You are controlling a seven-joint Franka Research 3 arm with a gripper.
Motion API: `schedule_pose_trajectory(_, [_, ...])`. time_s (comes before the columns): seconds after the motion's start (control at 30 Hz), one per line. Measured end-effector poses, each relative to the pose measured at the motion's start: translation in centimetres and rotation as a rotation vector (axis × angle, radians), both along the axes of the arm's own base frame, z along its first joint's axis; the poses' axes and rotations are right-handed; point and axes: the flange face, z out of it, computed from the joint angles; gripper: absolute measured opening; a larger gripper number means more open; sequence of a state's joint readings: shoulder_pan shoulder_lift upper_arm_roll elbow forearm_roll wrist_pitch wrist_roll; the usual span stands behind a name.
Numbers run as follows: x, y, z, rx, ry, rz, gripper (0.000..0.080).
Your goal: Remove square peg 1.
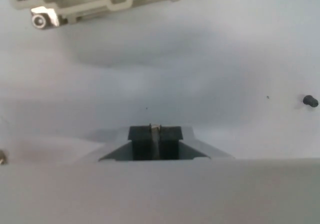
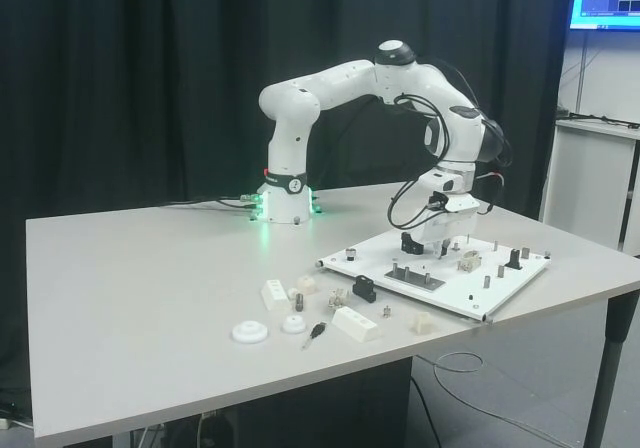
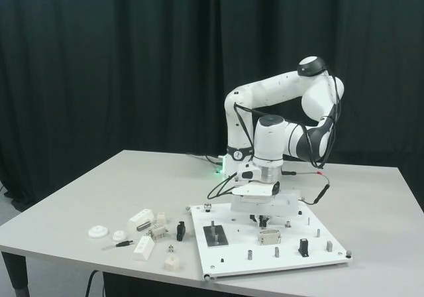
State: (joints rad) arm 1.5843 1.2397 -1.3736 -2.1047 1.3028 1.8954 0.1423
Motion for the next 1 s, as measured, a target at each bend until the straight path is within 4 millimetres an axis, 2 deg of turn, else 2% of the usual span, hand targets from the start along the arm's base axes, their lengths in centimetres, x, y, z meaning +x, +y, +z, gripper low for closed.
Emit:
schedule_pose_trajectory(0.1, [0.01,-0.02,0.0,0.001,0.0,0.0,0.0063])
schedule_pose_trajectory(0.13, [0.0,-0.02,-0.01,0.001,0.0,0.0,0.0029])
schedule_pose_trajectory(1.0, [0.06,-0.23,0.53,0.014,0.004,-0.008,0.0026])
